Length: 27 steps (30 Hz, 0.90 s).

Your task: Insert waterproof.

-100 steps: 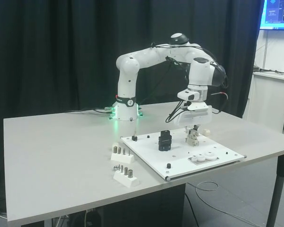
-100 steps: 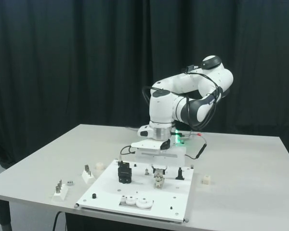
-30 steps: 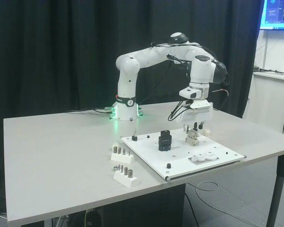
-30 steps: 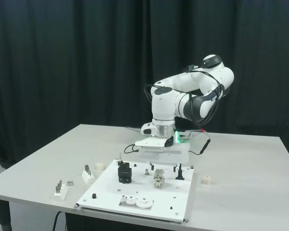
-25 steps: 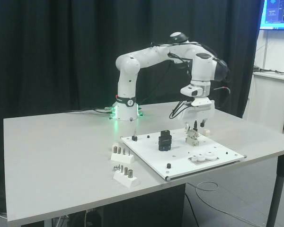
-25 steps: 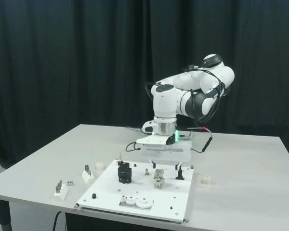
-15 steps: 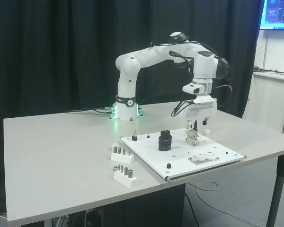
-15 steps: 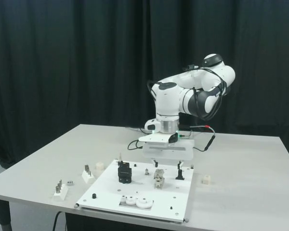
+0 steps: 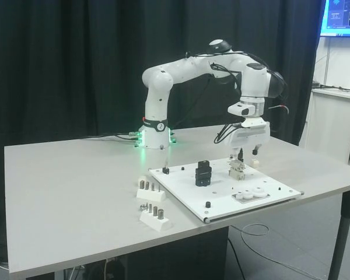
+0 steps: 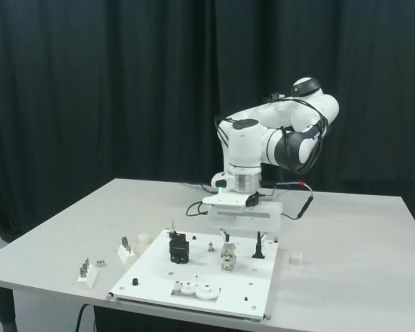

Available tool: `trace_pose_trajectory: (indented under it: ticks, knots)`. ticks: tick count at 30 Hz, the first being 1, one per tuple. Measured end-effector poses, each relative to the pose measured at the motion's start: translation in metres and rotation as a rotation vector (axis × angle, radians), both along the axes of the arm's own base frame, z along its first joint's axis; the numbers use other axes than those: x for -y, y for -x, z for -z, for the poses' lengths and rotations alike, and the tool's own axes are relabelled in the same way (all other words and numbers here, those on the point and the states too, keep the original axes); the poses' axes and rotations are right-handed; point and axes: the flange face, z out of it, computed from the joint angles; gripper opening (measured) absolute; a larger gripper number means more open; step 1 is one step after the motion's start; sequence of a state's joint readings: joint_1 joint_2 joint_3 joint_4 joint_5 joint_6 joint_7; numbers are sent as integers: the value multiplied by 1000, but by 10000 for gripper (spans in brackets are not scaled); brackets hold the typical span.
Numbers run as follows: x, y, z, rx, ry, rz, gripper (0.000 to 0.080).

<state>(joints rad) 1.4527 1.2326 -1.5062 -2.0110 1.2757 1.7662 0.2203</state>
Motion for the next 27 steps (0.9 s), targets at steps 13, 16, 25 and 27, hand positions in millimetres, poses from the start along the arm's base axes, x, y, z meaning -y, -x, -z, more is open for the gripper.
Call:
trace_pose_trajectory:
  ticks: [13, 16, 25, 27]
  knots:
    - [-4, -1, 9, 7, 8, 8, 800]
    - [-5, -1, 11, 9, 9, 11, 800]
    - [-6, -2, 15, 21, 19, 10, 800]
    - [-6, -2, 16, 24, 21, 9, 800]
